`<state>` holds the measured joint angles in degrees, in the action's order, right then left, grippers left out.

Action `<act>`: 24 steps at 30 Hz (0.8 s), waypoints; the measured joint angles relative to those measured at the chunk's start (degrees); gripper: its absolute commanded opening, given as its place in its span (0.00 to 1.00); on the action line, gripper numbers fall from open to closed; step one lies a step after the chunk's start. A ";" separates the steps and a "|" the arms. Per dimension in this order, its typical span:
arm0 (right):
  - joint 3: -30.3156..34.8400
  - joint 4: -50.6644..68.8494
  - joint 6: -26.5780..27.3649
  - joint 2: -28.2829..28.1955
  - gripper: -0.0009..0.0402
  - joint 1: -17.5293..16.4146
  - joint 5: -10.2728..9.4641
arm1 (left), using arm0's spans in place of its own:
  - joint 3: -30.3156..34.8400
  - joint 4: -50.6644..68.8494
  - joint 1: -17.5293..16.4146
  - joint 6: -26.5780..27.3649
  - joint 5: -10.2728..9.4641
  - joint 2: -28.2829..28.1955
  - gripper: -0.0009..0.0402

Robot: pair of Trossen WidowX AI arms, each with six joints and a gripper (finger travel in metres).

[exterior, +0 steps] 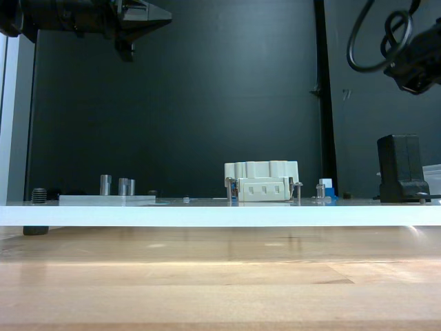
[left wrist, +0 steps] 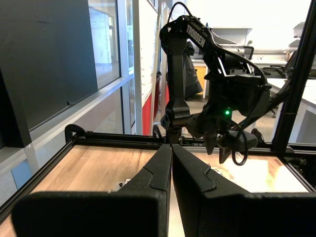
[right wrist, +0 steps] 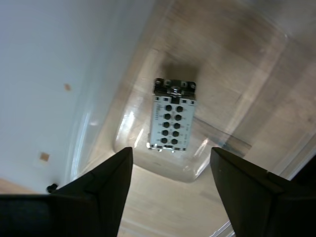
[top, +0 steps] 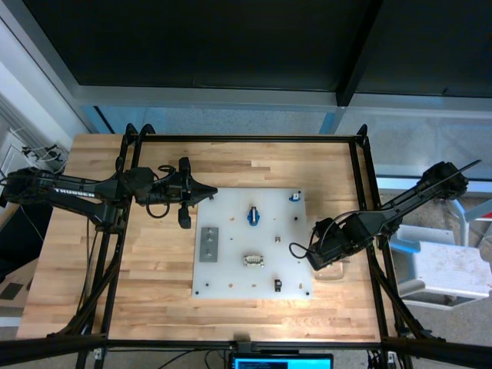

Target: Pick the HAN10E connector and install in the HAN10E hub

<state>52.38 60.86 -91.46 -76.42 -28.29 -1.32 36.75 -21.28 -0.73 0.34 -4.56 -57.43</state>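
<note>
right gripper (right wrist: 170, 149) was released, fingers spread wide, hovering over the han10e connector (right wrist: 172, 121) and not touching it. connector lay flat, pin holes facing up, in a clear tray (right wrist: 232, 108) on the table (top: 154, 277), just beside the right edge of the white board (top: 231, 269). han10e hub (top: 254, 262) sat on the board toward its near edge, between the dark-grey plate (top: 209, 242) and the black block (top: 277, 285), well apart from the connector. blue plug (top: 253, 216) stood farther back on the board. left gripper (left wrist: 171, 145) was clenched, fingers pressed together with nothing between them, raised high over the board's far-left corner.
</note>
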 measured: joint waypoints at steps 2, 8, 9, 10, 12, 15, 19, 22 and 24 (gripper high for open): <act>-0.74 -0.63 -0.48 0.00 0.62 0.00 -0.20 | 0.00 0.00 0.00 0.00 0.00 -0.02 0.02; -2.60 -2.56 -1.25 0.02 0.62 0.00 -0.22 | 0.00 0.02 0.00 0.00 0.00 -0.02 0.02; -3.06 -3.39 -1.36 0.02 0.62 0.00 -0.26 | 0.00 0.00 0.00 0.00 0.00 0.00 0.02; -3.58 -4.07 -1.70 0.02 0.62 0.00 -0.37 | -0.02 0.00 0.00 0.00 0.00 0.00 0.02; -4.57 -5.27 -2.45 -0.20 0.62 0.00 -0.90 | 0.00 0.00 0.00 0.00 0.00 0.00 0.02; -5.49 -6.21 -2.62 -1.27 0.62 0.00 -1.66 | 0.00 0.00 0.00 0.00 0.00 0.00 0.02; -6.97 -9.97 -2.84 -1.81 0.62 0.02 -1.75 | 0.00 0.02 0.00 0.00 0.00 0.00 0.02; -8.26 -12.09 -3.87 -2.03 0.62 0.09 -1.75 | 0.00 0.00 0.00 0.00 0.00 0.00 0.02; -8.44 -12.17 -3.91 -2.84 0.62 0.33 -1.75 | 0.00 0.00 0.00 0.00 0.00 0.00 0.02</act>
<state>43.94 48.69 -95.37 -79.26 -27.97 -3.07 36.75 -21.28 -0.73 0.34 -4.56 -57.43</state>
